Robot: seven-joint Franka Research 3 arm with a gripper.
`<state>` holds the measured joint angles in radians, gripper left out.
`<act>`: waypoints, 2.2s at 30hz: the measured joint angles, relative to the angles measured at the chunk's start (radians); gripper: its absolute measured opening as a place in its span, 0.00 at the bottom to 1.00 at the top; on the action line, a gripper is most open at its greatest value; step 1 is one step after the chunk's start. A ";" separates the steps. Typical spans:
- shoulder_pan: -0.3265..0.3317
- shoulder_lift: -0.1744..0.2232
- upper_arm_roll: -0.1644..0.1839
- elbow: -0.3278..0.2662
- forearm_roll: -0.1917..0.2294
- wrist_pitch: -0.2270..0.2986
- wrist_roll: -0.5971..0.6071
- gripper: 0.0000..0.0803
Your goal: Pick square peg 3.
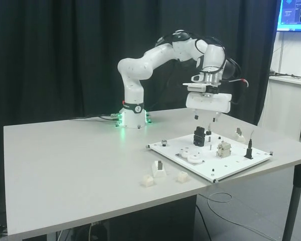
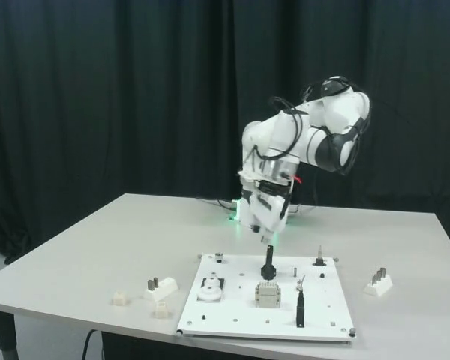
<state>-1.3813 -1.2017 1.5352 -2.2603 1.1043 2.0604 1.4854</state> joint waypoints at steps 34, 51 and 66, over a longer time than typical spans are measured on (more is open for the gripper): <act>-0.431 0.000 -0.004 0.143 0.057 0.005 -0.751 1.00; -0.621 -0.010 0.022 0.226 0.147 -0.052 -1.105 1.00; -0.716 -0.057 0.054 0.243 0.235 -0.086 -1.270 1.00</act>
<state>-2.0970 -1.2587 1.5891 -2.0169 1.3394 1.9739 0.2151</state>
